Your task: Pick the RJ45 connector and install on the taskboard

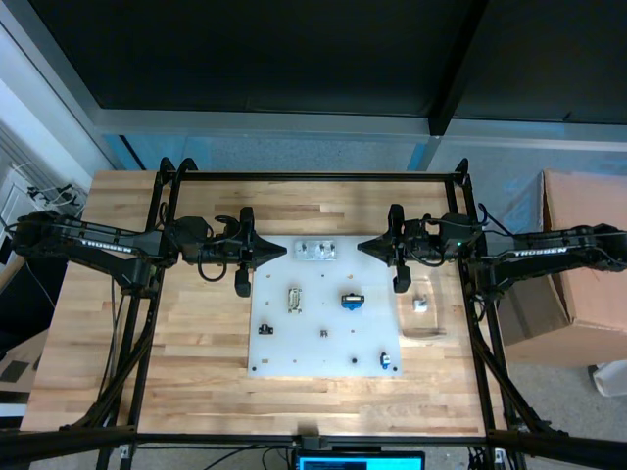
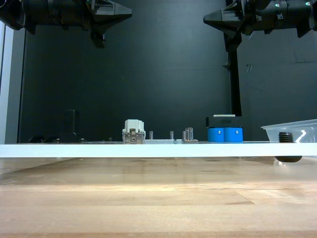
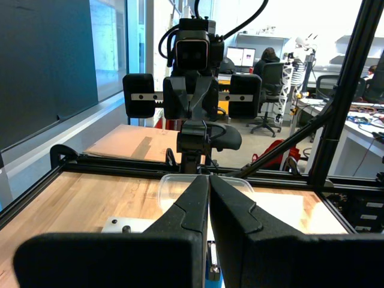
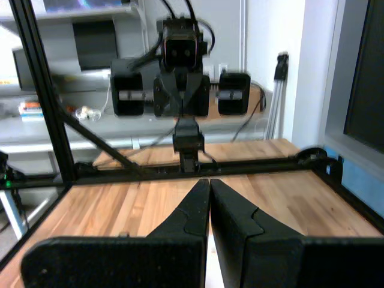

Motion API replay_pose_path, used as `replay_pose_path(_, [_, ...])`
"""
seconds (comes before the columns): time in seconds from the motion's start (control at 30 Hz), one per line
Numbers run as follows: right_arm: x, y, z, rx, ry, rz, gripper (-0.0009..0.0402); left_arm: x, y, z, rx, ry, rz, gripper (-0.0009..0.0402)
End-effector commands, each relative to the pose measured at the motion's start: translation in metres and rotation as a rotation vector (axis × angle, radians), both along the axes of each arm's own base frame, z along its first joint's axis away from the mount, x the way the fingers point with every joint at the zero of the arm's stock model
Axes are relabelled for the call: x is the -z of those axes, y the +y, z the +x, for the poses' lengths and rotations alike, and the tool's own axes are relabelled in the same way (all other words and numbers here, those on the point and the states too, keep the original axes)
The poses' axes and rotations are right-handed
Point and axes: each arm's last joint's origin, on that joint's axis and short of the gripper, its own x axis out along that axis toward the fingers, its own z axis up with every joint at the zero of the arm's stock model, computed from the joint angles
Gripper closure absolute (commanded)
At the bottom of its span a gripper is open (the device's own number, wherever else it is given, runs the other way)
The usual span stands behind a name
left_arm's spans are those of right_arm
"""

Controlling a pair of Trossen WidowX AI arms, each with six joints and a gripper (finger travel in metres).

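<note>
Plainly, the right pincer (image 1: 364,247) hung high over the right rim of the white board (image 1: 284,352), just right of the middle of the high view. Its two fingers were pressed tip to tip with nothing between them, as its own wrist view showed. The left pincer (image 1: 279,252) faced it from the board's left rim, likewise clenched on nothing. In the low view both sat at the upper corners of the frame, well above everything on the board. Below and between them the board carried a grey socket (image 1: 293,300), a blue block (image 1: 352,302) and a few small fittings. Just beside the board's right edge, at the right of the high view, stood a clear tray (image 1: 431,335). In it lay a small pale piece, which I took to be the connector (image 1: 420,305): lying free, held by neither arm and clear of any seat on the board. I judged the job to be at its very start, the pick not yet begun. The next move looked to call for the right pincer, the nearer one, to open, swing outward and down over the tray, and close squarely on the connector without nudging the light tray. Which seat would take it I could not tell.
</note>
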Motion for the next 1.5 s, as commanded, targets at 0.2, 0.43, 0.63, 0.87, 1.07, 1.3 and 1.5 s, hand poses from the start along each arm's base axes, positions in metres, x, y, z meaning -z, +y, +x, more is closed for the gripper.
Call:
replay_pose_path(0.2, [-0.014, 0.01, -0.009, -0.049, 0.414, 0.007, 0.0394, 0.0, 0.0, 0.0, 0.0, 0.0, 0.0, 0.0392])
replay_pose_path(0.43, [-0.029, 0.024, -0.034, -0.095, 0.728, 0.03, 0.0393, 0.0, 0.0, 0.0, 0.0, 0.0, 0.0, 0.0393])
replay_pose_path(0.63, [-0.041, 0.039, -0.058, -0.101, 0.932, 0.036, 0.0393, 0.0, 0.0, 0.0, 0.0, 0.0, 0.0, 0.0393])
replay_pose_path(0.87, [-0.046, 0.049, -0.08, -0.051, 1.081, 0.02, 0.0384, 0.0, 0.0, 0.0, 0.0, 0.0, 0.0, 0.0392])
replay_pose_path(1.07, [-0.038, 0.049, -0.087, -0.015, 1.194, 0.027, 0.0317, 0.0, 0.0, 0.0, 0.0, 0.0, 0.0, 0.0392])
replay_pose_path(1.3, [-0.026, 0.051, -0.083, -0.01, 1.256, -0.003, 0.024, 0.0, 0.0, 0.0, 0.0, 0.0, 0.0, 0.0393])
replay_pose_path(1.5, [-0.016, 0.055, -0.075, -0.002, 1.314, -0.027, 0.0226, 0.0, 0.0, 0.0, 0.0, 0.0, 0.0, 0.0393])
